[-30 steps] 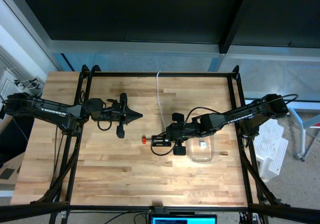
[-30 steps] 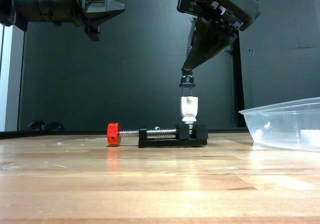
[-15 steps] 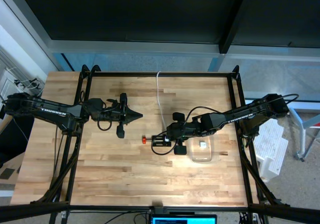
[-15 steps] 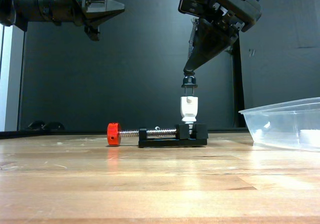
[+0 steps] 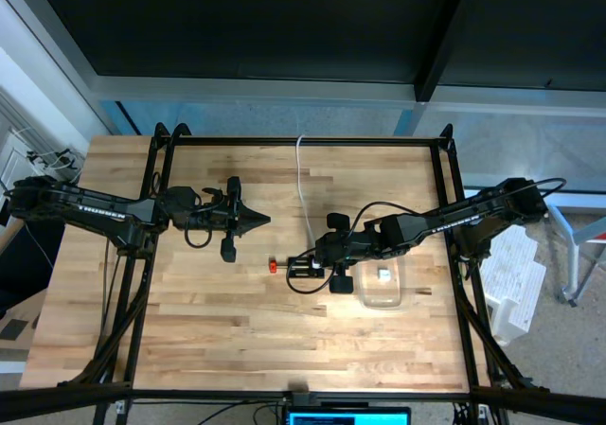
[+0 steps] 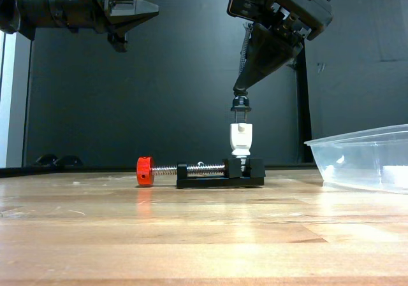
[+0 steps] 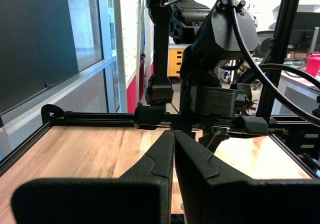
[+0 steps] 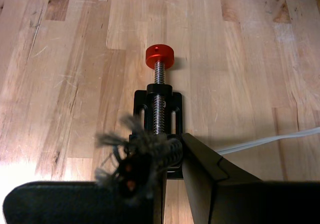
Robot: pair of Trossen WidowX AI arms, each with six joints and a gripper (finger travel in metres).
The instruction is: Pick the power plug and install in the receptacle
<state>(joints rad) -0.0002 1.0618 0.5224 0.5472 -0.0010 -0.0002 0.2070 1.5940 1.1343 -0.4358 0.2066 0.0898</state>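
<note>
Right gripper (image 6: 241, 95) over the middle of the wooden surface (image 5: 237, 321), angled down, fingers clenched on the power plug (image 6: 240, 104). The plug hangs from the fingertips with its prongs pointing down, directly above the receptacle (image 6: 241, 138). The prong tips come just to the receptacle's top; cannot tell whether they touch or have entered. The receptacle stands upright, a small white body clamped in the black mini vise (image 6: 220, 172). The vise lies flat on the surface, its threaded screw running out to the red knob (image 6: 145, 171) on the side toward the left arm. In the right wrist view the plug (image 8: 134, 170) sits between the fingers (image 8: 212, 176), fuzzy dark strands around it, with the vise (image 8: 159, 102) and knob (image 8: 160, 56) beyond. A white cable (image 5: 303, 184) runs from the vise area toward the far edge of the surface. The clear tray (image 6: 366, 157) rests just beside the vise on the right arm's side, with a small white block (image 5: 384, 274) inside it. Left gripper (image 5: 258, 220) is held high above the surface, well apart from the vise, pointing inward; its fingers (image 7: 165, 156) are pressed together with nothing between them.
</note>
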